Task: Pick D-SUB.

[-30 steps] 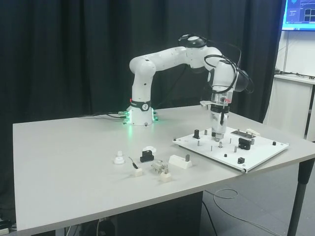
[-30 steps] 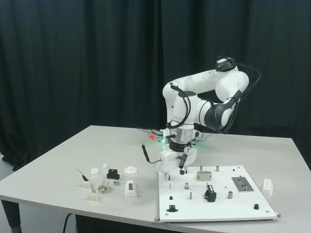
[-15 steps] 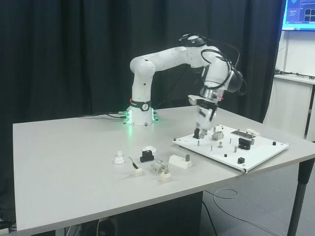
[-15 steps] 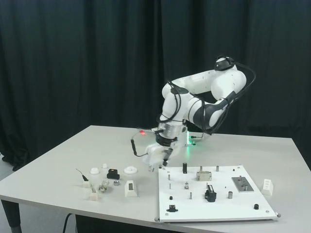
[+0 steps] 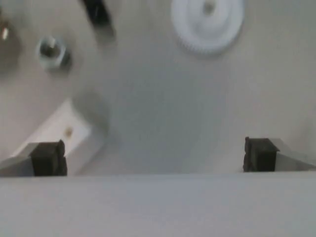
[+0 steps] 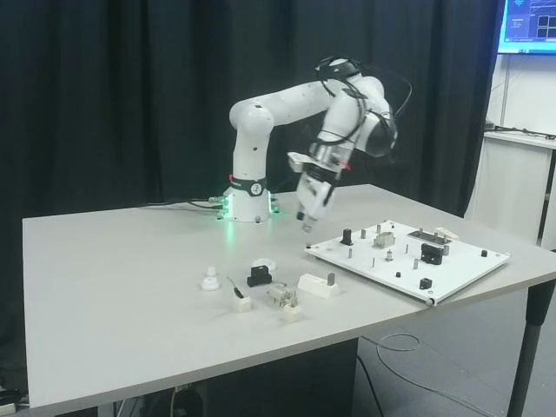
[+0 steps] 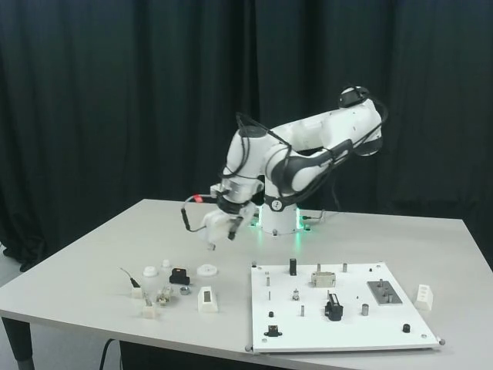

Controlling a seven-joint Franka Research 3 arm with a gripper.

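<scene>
D-SUB, by my reading the small metal part (image 6: 281, 296), lies on the table (image 6: 104, 261) among loose bits, with the gripper (image 6: 305, 222) hanging well above. Second room view: gripper near the gear (image 7: 206, 270). Wrist: jaws spread wide, empty, nut (image 5: 52, 49) below.

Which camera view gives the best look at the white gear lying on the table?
The wrist view: the white gear fills much of it, teeth visible. The second room view shows it small and whole; the first room view shows it partly hidden.
</scene>
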